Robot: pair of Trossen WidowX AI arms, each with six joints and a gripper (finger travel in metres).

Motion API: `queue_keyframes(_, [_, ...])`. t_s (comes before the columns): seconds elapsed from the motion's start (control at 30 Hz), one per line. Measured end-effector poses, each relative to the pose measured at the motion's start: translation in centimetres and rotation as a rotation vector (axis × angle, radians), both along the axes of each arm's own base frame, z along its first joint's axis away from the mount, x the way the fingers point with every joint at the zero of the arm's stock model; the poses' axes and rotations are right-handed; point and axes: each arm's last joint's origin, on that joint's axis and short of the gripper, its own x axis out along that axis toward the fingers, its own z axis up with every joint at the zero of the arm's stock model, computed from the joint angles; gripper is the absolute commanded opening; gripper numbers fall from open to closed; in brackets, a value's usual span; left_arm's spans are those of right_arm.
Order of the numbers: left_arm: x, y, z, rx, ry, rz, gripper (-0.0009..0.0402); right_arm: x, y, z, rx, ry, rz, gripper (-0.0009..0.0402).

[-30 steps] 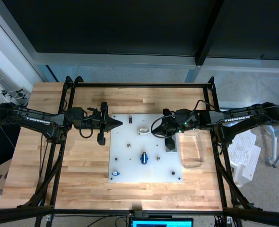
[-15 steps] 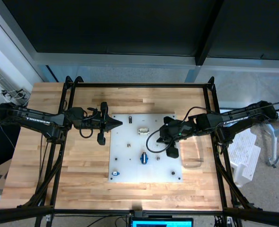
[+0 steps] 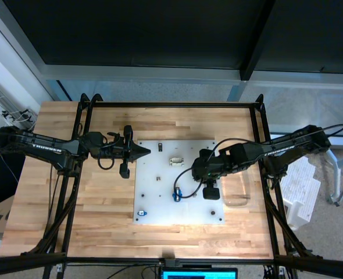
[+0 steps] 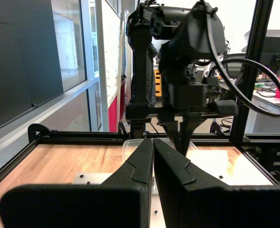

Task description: Remove the 16mm cylinder and place in the container

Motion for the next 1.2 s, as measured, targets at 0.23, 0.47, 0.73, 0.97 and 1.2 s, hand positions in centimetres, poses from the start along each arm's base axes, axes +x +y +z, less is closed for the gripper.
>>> queue_keyframes(0.23, [0.0,0.0,0.0,0.0,0.0,0.0,0.0,0.8,1.2,-1.3,-0.009,0.083,0.006,0.0097])
queue_keyframes(0.47, [0.0,0.0,0.0,0.0,0.0,0.0,0.0,1.4,2.4,-2.8,-0.022,0.132,0.014,0.0174])
queue_keyframes(0.73, [0.0,0.0,0.0,0.0,0.0,0.0,0.0,1.9,3.3,-4.3,-0.042,0.171,-0.013,0.0227])
queue_keyframes(0.97, [0.0,0.0,0.0,0.0,0.0,0.0,0.0,2.3,3.7,-5.4,-0.048,0.2,-0.024,0.024])
queue_keyframes(1.2, [0.0,0.0,0.0,0.0,0.0,0.0,0.0,2.9,4.1,-6.0,-0.047,0.212,-0.034,0.024])
